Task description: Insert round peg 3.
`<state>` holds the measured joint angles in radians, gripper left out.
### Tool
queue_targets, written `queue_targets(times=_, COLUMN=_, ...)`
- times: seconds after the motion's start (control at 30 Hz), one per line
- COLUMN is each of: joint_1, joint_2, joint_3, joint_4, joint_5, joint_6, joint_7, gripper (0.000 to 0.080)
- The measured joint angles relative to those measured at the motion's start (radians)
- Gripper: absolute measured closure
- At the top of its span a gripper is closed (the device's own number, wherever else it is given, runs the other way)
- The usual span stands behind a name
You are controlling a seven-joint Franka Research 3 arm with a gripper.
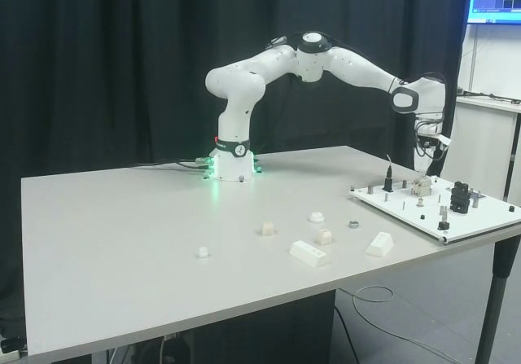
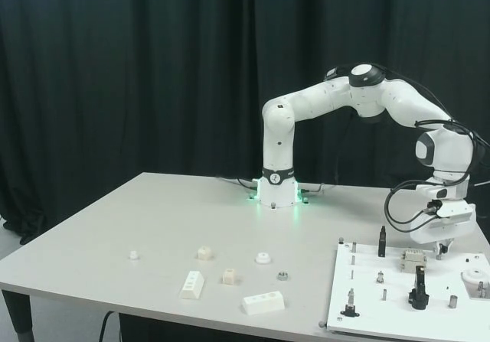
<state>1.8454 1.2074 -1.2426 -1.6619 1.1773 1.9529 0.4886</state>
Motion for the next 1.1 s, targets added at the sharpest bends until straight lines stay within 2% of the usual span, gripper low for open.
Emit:
queue_targets(times=0.77, joint_1=-0.002, joint_2=0.000, joint_3=-0.003, joint_4=0.000, joint_5=0.005, joint_6=0.006, joint_7=0.000, gripper=0.0678)
queue_targets(times=0.8, joint_1=-0.002, joint_2=0.000, joint_3=-0.005, joint_4=0.000, joint_5=0.005, joint_6=0.006, joint_7=0.000, gripper=0.0391)
queue_targets(times=0.83, joint_1=-0.002, joint_2=0.000, joint_3=-0.007, joint_4=0.000, joint_5=0.005, joint_6=0.006, joint_7=0.000, gripper=0.0391)
queue_targets(times=0.87, joint_1=-0.002, joint_2=0.000, joint_3=-0.008, joint_4=0.000, joint_5=0.005, joint_6=0.006, joint_7=0.000, gripper=0.0121)
queue_targets(times=1.1, joint_1=-0.002, joint_2=-0.003, joint_3=-0.019, joint_4=0.000, joint_5=0.004, joint_6=0.002, joint_7=0.000, gripper=0.0121)
